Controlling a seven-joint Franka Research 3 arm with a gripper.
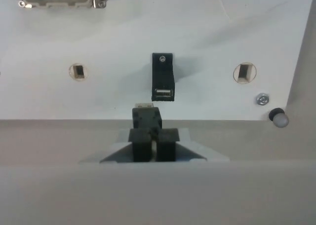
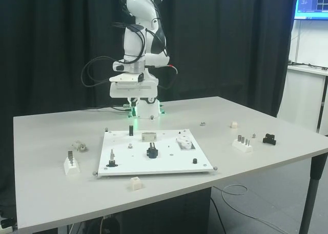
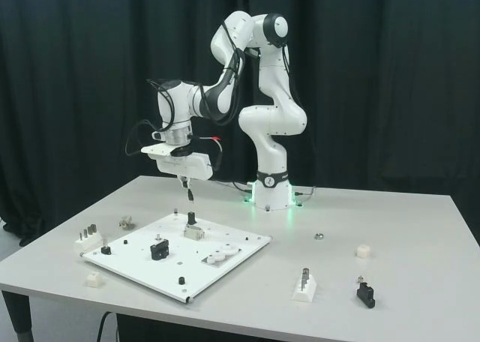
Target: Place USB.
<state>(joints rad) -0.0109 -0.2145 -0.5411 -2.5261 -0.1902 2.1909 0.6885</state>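
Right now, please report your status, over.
Gripper shut on USB plug. Plug above the board, short of the black socket. Nothing between them.

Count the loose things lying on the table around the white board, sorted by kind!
White blocks holding pins: 2
Plain white pieces: 2
Black piece: 1
Nut: 1
Connector: 1
Total: 7

Black curtains (image 3: pixel 390 79) behind grey table (image 3: pixel 420 244)
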